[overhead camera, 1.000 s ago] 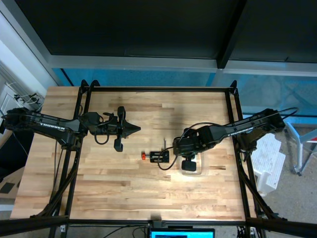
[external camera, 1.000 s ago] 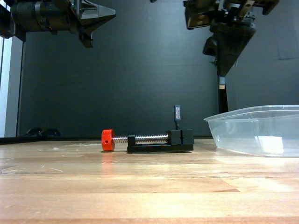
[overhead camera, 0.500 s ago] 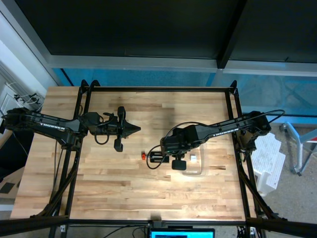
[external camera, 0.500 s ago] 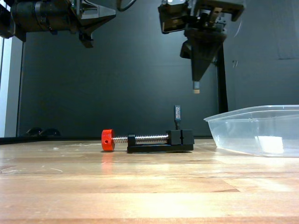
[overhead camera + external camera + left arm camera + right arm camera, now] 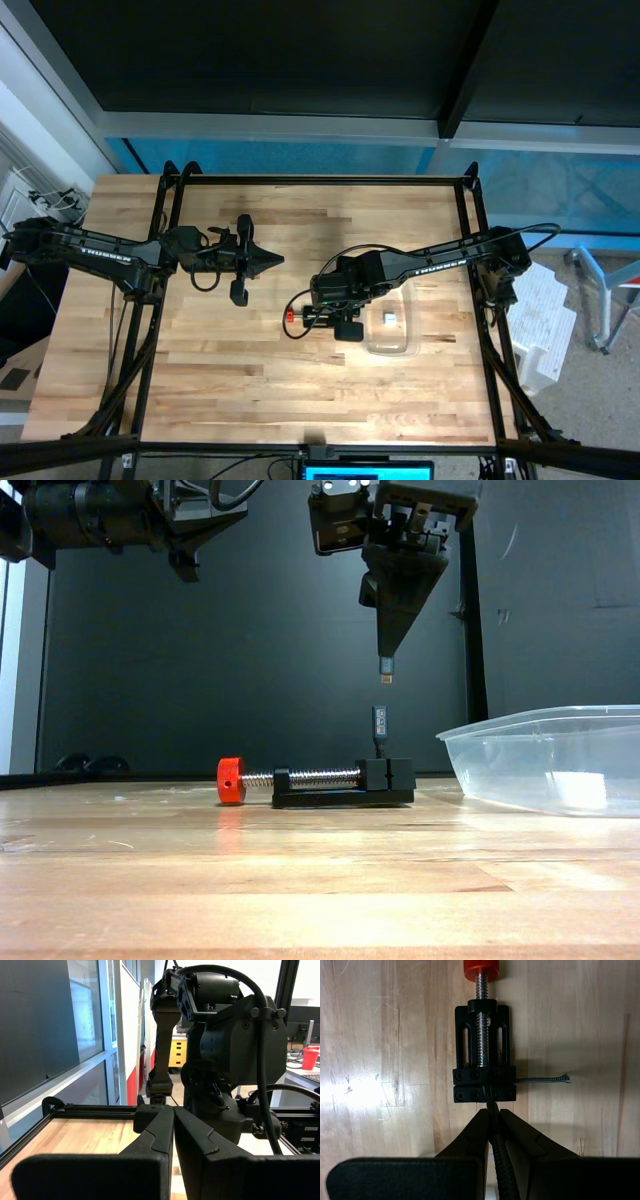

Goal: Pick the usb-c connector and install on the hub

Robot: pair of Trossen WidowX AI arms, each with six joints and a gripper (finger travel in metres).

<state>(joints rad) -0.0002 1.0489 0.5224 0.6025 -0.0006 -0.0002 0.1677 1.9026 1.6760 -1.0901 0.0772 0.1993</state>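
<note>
The small dark usb-c connector (image 5: 385, 668), plug down, is pinched in the right gripper (image 5: 386, 648) and hung clear of its seat, at twelve o'clock of the slim black upright hub (image 5: 379, 723) in the low view. The hub is clamped in a black, red-knobbed screw vise (image 5: 340, 785). The left gripper (image 5: 276, 260), pressed together and empty, is held at eleven o'clock of the vise in the high view.

Butcher-block table (image 5: 250, 380), dark wall (image 5: 280, 660)
</note>
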